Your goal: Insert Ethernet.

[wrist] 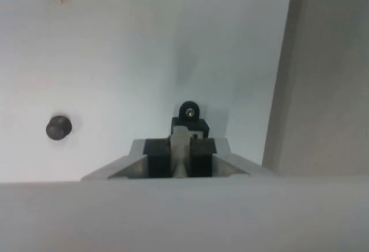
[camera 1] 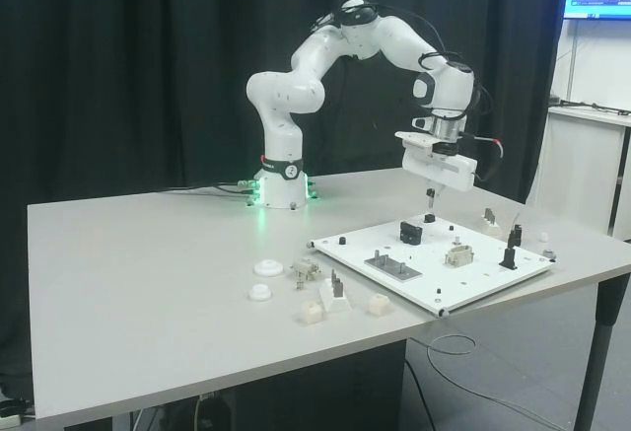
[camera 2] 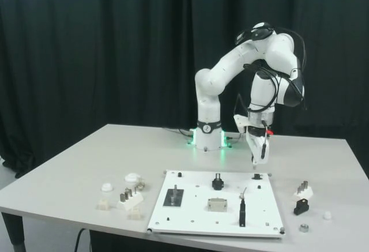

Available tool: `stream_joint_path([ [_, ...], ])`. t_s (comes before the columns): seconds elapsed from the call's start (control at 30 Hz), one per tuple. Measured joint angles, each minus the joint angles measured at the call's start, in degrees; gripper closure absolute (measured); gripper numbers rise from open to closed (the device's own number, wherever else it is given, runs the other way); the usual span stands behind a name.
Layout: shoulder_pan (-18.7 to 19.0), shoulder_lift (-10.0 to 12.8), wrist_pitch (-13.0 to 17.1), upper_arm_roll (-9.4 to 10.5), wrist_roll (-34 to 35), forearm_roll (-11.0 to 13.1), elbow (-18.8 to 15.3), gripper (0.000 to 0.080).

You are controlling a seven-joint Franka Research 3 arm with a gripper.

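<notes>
Your white board [camera 2: 173, 220] sits left and below; the gripper [camera 2: 254, 161] hangs over its far edge — jaws clenched on the Ethernet plug [wrist: 181, 148], pinned between them, long axis vertical, pointing down.

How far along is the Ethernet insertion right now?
Done: the plug looks gripped in the end effector. In hand: it hangs above the white board, near a small black fitting. Left: lowering and seating it; nothing looks inserted yet.
</notes>
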Motion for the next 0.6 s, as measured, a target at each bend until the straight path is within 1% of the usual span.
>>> stream_joint_path([
  [0.3, -0.58, -0.03, 1.08, 1.26, 0.00, 0.62, -0.04, 0.0738],
  [0.6, -0.78, -0.08, 1.47, 2.14, 0.00, 1.16, -0.13, 0.0738],
])
